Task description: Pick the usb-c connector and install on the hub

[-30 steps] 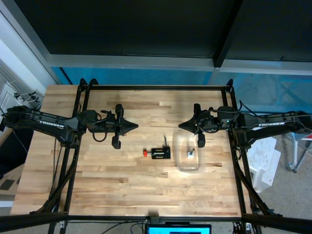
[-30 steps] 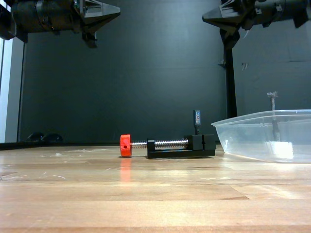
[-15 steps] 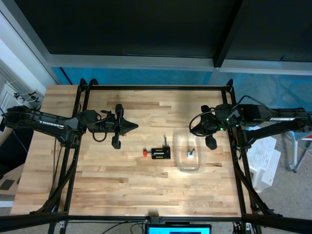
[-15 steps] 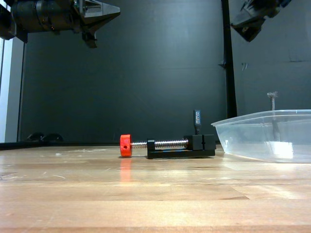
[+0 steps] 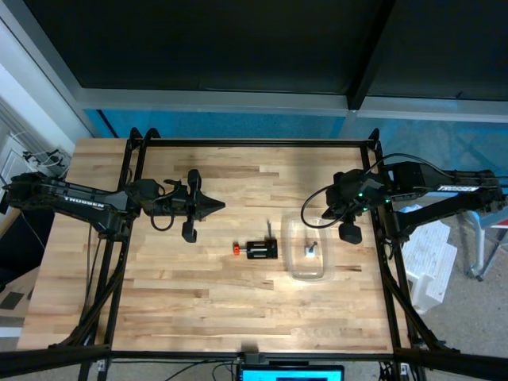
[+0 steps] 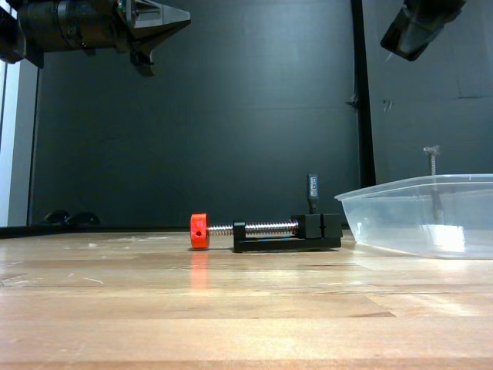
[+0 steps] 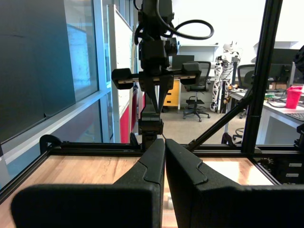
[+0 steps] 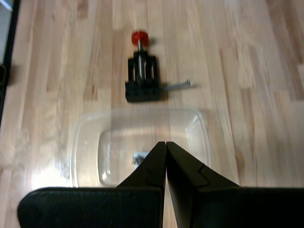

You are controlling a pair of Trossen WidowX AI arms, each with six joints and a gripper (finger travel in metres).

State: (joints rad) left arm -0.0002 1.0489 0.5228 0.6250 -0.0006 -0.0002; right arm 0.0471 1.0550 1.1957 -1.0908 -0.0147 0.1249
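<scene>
L gripper [image 5: 221,206] hangs high over the table [image 5: 198,305] at left, fingers pressed together, nothing in them. The hub [image 5: 260,249] lies mid-table, orange end to the left. Just right of it, the clear tray [image 5: 296,272] holds the usb-c connector [image 5: 313,246]. R gripper [image 8: 165,145] is above the tray, tilted down, fingers closed, empty.

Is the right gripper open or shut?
Shut: right gripper jaws meet, empty, raised and pointing at the clear tray. Left gripper, also shut, hangs above the table's left side.

Hub [image 5: 260,249]: one; clear tray [image 5: 321,268]: one; left end effector [image 7: 165,140], right end effector [image 8: 166,142]: two
</scene>
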